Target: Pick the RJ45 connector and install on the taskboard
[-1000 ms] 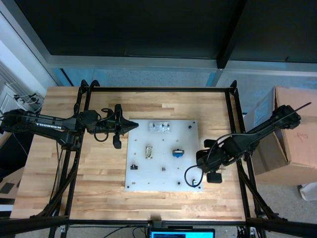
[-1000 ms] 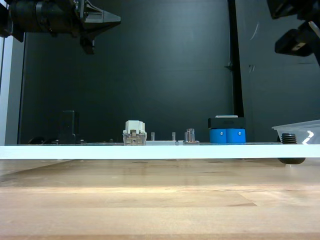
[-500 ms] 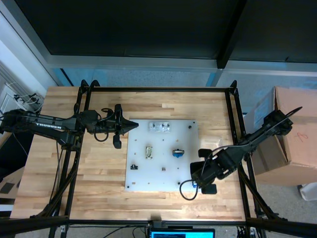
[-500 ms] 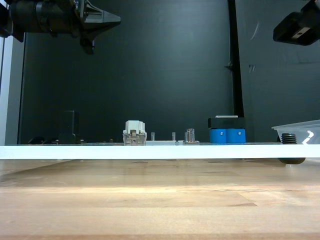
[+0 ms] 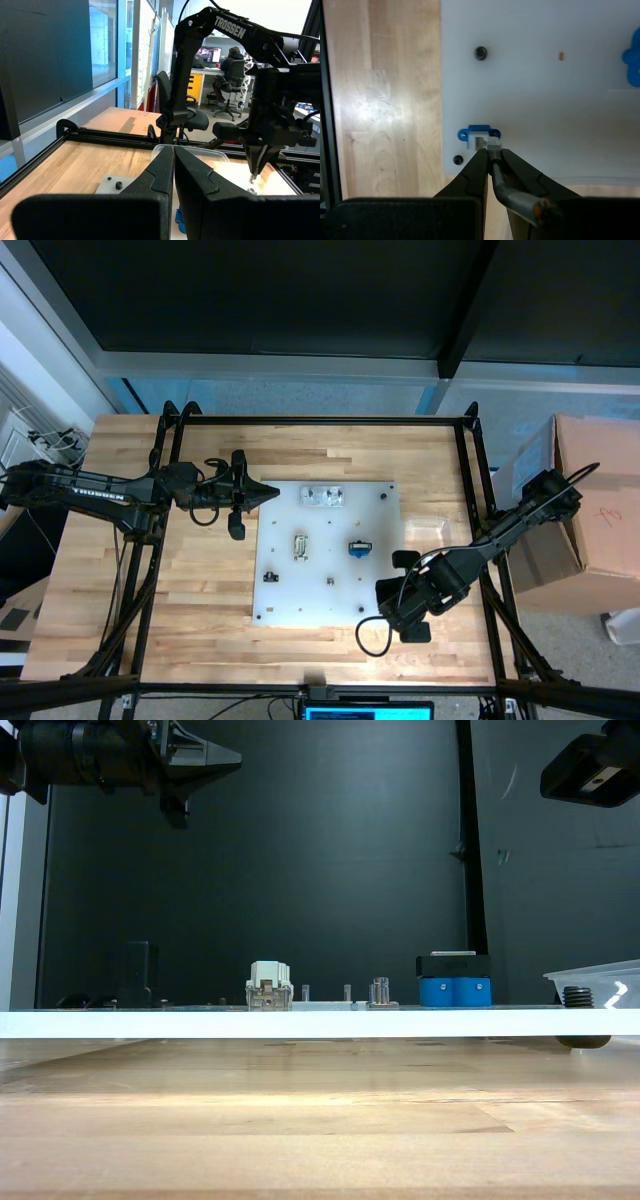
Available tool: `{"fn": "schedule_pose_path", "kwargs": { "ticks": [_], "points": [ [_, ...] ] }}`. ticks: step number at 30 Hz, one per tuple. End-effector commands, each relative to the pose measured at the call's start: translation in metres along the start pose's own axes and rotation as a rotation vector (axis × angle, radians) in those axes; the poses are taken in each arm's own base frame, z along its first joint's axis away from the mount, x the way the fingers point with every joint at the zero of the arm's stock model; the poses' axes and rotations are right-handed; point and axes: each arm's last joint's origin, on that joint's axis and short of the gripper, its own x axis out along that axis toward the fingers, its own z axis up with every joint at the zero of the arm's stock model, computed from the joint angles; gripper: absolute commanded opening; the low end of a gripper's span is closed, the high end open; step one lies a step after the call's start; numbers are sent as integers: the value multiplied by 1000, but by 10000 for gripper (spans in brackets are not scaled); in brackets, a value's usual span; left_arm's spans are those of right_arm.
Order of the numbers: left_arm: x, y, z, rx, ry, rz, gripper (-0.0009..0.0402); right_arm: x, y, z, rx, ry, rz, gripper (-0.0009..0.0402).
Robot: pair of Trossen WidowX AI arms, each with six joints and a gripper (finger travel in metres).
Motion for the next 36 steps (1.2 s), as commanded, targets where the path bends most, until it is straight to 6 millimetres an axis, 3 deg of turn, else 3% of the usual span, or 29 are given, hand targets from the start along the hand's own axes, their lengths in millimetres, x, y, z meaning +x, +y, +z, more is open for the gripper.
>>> {"fn": "schedule_pose_path", "kwargs": {
  "ticks": [1, 25, 36],
  "points": [
    [0, 0, 0, 0, 0, 0, 0, 6, 2, 0, -6, 15, -9, 0],
    [0, 0, 0, 0, 0, 0, 0, 33, 1, -8, -14, 45, -24, 0],
    [0, 0, 0, 0, 0, 0, 0, 35, 1, -9, -15, 46, -24, 0]
  ]
}}
